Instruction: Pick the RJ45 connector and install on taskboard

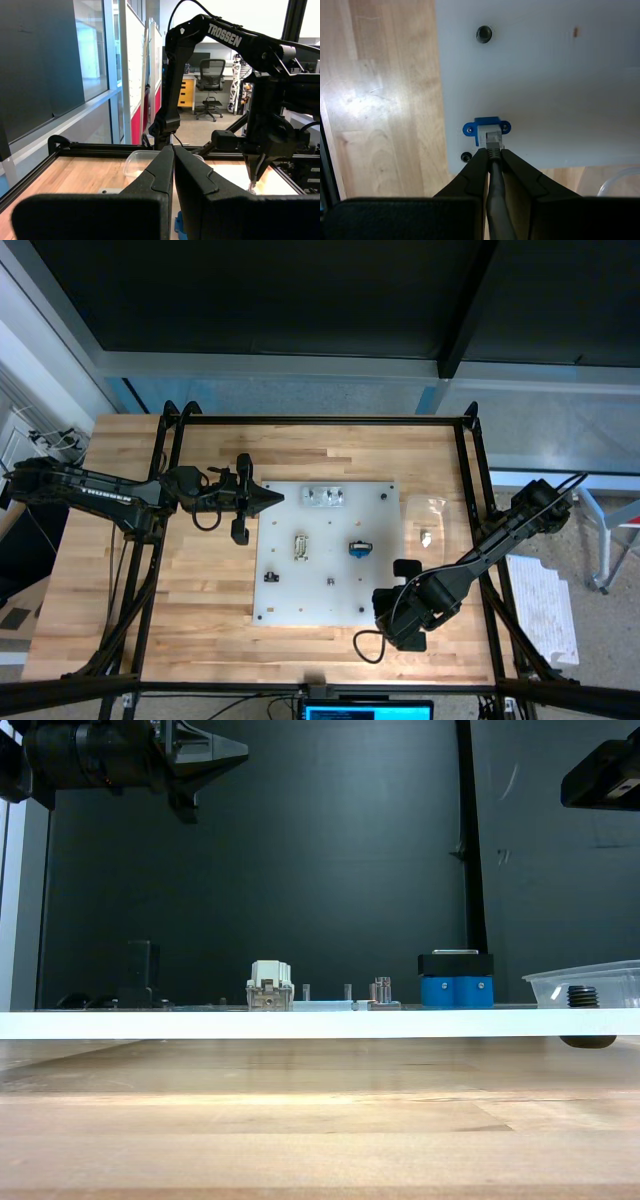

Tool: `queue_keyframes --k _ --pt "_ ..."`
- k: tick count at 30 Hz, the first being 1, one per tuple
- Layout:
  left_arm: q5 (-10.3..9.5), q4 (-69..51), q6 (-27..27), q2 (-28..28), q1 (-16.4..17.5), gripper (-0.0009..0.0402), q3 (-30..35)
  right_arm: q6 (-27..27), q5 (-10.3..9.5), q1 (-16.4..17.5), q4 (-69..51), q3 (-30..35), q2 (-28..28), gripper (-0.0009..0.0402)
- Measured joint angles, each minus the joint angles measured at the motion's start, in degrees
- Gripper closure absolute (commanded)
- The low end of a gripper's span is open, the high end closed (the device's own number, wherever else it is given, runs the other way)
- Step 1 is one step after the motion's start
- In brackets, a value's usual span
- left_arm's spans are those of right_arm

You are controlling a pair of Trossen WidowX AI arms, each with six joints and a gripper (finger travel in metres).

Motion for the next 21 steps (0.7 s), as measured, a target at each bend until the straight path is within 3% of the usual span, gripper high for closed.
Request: queue_keyframes --k 21 --pt "0.02 0.0 0.02 0.0 0.0 0.0393 0.0 -0.42 -0.02 0.22 0.81 -0.5 -0.02 0.0393"
